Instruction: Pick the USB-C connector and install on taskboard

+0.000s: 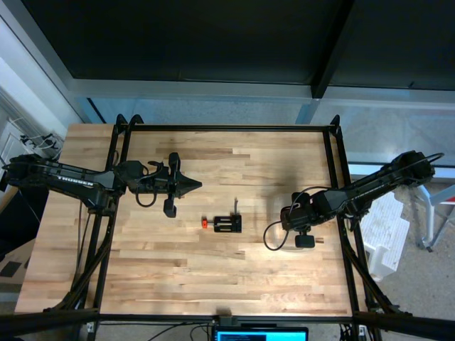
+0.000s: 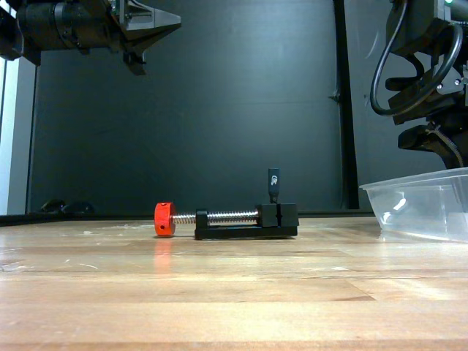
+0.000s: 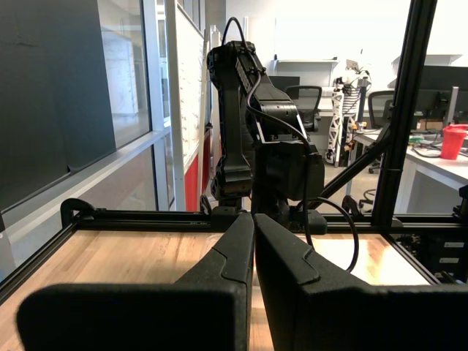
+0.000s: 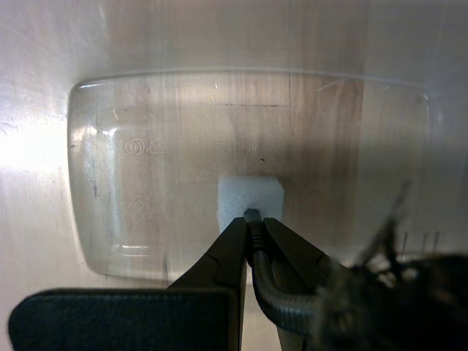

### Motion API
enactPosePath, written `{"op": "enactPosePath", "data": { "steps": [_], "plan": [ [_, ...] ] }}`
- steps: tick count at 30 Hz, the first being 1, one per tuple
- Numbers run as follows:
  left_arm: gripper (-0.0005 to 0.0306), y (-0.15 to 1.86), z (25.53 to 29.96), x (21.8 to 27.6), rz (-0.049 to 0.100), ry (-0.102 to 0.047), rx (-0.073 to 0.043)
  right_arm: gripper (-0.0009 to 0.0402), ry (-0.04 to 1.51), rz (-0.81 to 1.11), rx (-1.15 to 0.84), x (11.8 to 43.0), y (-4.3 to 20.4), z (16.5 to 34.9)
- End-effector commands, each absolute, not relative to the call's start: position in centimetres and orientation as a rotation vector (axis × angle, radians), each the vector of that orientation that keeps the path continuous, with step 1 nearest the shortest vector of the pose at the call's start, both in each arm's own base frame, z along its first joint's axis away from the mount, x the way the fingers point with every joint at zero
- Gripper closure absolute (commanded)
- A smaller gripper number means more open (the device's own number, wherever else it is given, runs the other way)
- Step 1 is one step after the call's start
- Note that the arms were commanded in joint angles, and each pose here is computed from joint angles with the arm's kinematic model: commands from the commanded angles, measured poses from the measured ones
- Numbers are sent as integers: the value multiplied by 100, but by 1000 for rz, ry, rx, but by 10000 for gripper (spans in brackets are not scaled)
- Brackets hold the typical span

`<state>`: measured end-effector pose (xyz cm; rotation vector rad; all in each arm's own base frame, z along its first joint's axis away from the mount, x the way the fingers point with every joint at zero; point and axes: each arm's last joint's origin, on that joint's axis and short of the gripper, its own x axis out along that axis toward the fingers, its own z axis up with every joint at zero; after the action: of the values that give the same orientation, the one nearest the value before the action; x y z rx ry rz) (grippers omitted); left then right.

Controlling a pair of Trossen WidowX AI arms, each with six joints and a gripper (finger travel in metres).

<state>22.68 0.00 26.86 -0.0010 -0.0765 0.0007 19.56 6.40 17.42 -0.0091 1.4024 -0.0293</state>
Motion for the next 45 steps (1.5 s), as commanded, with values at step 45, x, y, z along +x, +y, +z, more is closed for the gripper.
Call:
{"op": "enactPosePath", "data": {
  "steps": [45],
  "plan": [
    [300, 1, 2685, 2269, 1, -76, -1, 393, 1290, -11, 18, 1839, 584, 2615]
  ]
}}
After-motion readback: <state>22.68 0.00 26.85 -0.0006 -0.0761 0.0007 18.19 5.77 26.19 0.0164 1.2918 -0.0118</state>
